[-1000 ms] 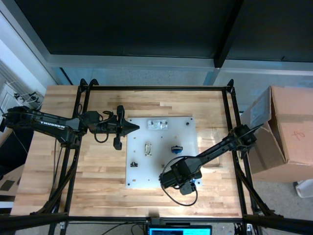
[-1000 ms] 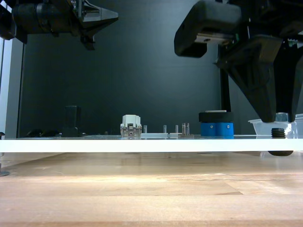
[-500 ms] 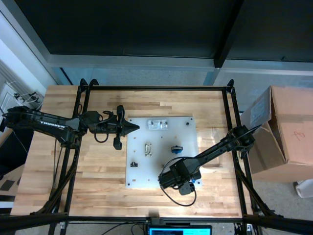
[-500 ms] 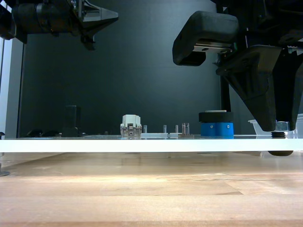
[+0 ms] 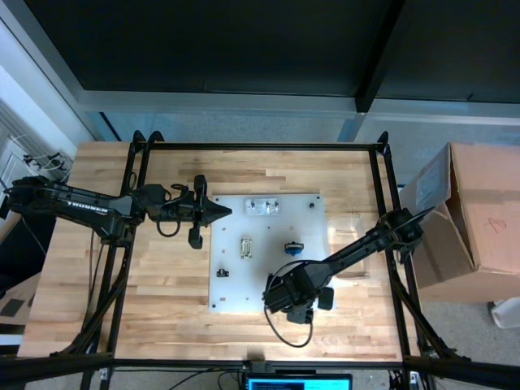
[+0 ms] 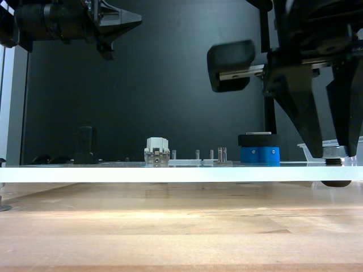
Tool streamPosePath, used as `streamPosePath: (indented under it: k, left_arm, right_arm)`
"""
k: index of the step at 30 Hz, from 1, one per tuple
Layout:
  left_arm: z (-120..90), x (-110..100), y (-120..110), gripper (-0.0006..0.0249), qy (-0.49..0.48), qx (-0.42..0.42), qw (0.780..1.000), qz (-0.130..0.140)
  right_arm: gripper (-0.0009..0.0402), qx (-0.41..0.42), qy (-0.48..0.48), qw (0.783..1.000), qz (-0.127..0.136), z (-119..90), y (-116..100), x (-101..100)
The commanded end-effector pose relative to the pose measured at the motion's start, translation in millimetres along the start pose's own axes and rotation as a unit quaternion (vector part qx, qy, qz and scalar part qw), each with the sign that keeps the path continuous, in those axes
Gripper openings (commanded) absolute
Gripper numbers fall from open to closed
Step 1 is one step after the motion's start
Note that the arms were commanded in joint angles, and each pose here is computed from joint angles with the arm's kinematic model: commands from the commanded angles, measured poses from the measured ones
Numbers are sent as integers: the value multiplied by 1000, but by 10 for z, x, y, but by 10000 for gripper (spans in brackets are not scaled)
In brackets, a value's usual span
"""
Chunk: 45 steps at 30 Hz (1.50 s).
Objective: Pick the M12 nut and place it on its threads and fasten
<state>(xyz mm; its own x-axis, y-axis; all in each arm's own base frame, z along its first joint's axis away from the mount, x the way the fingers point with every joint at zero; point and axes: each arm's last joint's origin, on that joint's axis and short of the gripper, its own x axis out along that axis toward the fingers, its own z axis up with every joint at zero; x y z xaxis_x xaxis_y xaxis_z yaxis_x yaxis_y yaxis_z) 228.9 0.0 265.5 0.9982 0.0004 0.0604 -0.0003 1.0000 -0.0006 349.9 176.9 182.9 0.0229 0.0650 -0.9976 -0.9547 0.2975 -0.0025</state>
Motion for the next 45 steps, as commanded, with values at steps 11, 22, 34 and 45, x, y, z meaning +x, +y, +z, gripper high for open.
streamPosePath:
  k: [11,22,34,45]
  left_arm:
    - [0,1,0,0,0,0,1000,0]
    - [0,1,0,0,0,0,1000,0]
    - [0,1,0,0,0,0,1000,0]
    - [0,1,0,0,0,0,1000,0]
  right_arm:
    - [28,364,0,932,0,0,1,-6]
    - [28,670,-1,743,-1,0,0,-6]
    - [27,912,-1,411,0,0,-1,-6]
    - [27,996,-1,85,-1,0,0,-6]
